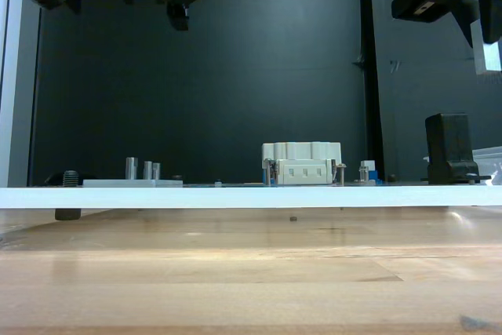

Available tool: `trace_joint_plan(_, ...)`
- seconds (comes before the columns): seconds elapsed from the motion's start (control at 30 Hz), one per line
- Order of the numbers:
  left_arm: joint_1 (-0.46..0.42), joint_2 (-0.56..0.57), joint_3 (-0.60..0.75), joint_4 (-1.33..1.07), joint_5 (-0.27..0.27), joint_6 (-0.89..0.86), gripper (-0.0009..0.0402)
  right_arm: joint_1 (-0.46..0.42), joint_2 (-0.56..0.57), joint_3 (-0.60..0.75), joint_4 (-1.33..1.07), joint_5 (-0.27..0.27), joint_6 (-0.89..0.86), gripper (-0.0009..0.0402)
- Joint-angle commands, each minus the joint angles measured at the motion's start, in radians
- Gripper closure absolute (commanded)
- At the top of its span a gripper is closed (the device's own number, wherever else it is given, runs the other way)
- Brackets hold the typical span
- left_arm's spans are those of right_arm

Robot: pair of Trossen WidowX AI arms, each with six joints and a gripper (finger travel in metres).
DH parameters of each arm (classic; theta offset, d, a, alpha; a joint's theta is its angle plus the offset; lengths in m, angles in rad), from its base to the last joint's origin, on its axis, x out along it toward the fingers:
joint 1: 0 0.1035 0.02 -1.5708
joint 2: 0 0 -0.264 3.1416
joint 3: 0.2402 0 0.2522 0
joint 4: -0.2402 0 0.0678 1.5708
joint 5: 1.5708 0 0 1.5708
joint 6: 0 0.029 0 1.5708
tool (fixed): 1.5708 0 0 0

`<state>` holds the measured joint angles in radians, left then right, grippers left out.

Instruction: Pick the 16mm bar and place in it's hole on the taskboard

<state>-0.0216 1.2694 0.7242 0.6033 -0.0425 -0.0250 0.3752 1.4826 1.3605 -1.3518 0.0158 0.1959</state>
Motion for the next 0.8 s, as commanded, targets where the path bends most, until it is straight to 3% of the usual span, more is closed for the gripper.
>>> trace_joint_plan(0.03,0.000,0.000,0.000,0.000,0.000,0.000,0.0393,0.003,0.012,0.000,0.022,-0.006,-0.004,0.0393)
trace_joint_plan(0.8,0.000,0.000,0.000,0.000,0.000,0.000,0.0393,0.053,0.109,0.000,0.122,-0.003,0.164,0.0394)
